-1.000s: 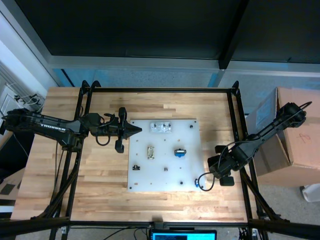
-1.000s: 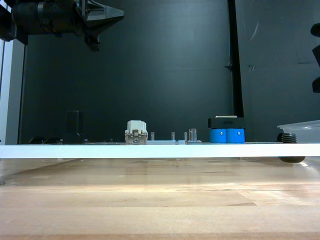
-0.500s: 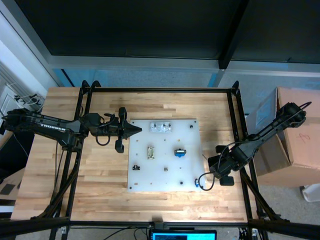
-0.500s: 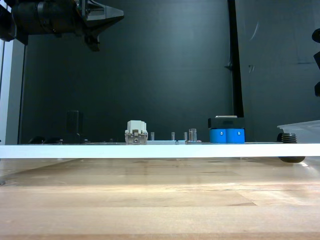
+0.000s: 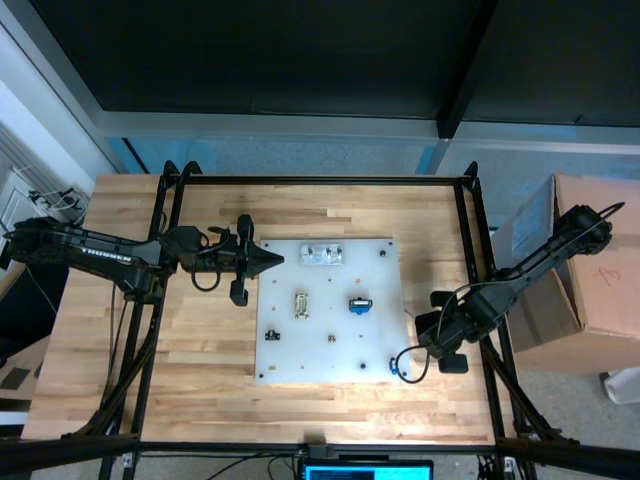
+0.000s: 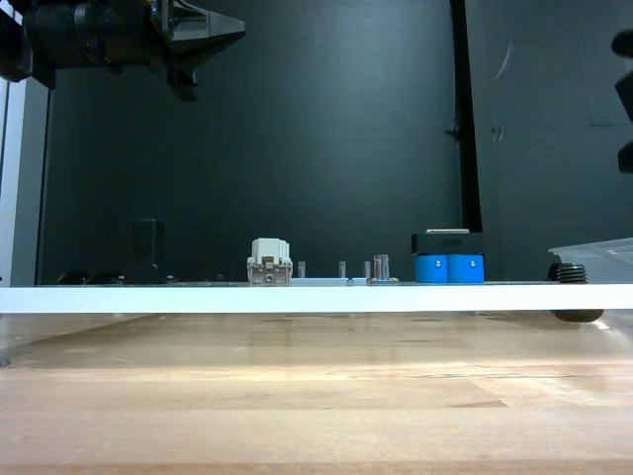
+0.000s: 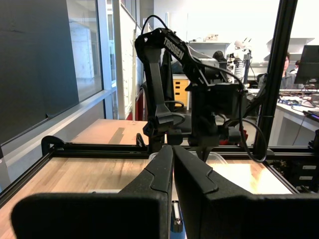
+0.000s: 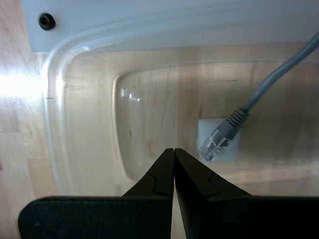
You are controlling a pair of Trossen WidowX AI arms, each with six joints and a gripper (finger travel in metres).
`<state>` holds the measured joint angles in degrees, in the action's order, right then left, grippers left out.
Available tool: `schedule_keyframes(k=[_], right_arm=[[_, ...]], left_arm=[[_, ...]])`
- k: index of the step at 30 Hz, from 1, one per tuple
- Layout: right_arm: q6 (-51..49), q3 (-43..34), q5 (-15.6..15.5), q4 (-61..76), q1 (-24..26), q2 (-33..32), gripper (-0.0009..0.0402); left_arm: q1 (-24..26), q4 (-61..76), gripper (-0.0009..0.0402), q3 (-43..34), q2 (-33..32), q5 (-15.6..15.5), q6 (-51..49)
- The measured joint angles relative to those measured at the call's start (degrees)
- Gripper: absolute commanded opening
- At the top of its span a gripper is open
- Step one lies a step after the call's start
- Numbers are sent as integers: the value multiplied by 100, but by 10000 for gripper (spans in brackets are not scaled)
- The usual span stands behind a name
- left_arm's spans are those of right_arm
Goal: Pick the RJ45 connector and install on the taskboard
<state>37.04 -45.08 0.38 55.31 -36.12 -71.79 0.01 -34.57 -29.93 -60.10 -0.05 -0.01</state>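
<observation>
The RJ45 connector (image 8: 218, 143), a clear plug on a grey cable, lies free on the floor of a clear plastic tray (image 8: 54, 104) beside the white taskboard (image 8: 159, 20). My right gripper (image 8: 174, 150) hovers above the tray, shut and empty, with the plug off to one side of its tips. From above, the right gripper (image 5: 428, 337) is just off the right edge of the taskboard (image 5: 300, 345). My left gripper (image 5: 273, 259) is shut and empty, held high over the board's left edge, and it also shows as the left gripper (image 6: 233, 30) in the low view.
On the board stand a beige connector block (image 6: 269, 267), a blue and black module (image 6: 448, 259) and small metal posts (image 6: 381, 267). A black frame rail (image 5: 475, 260) rings the table. A cardboard box (image 5: 590, 280) sits beyond the right edge.
The right arm has shifted very slightly near the board's right edge. The left arm and the RJ45 connector have not visibly moved.
</observation>
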Motion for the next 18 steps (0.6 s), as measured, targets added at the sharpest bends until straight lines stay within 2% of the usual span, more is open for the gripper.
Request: schedule_keyframes(k=[9, 18], right_arm=[[22, -911, 157, 940, 2, 0, 0], [481, -1451, 129, 1296, 42, 0, 0]], left_arm=[[0, 0, 1, -2, 0, 0, 0], [0, 0, 1, -2, 0, 0, -2]])
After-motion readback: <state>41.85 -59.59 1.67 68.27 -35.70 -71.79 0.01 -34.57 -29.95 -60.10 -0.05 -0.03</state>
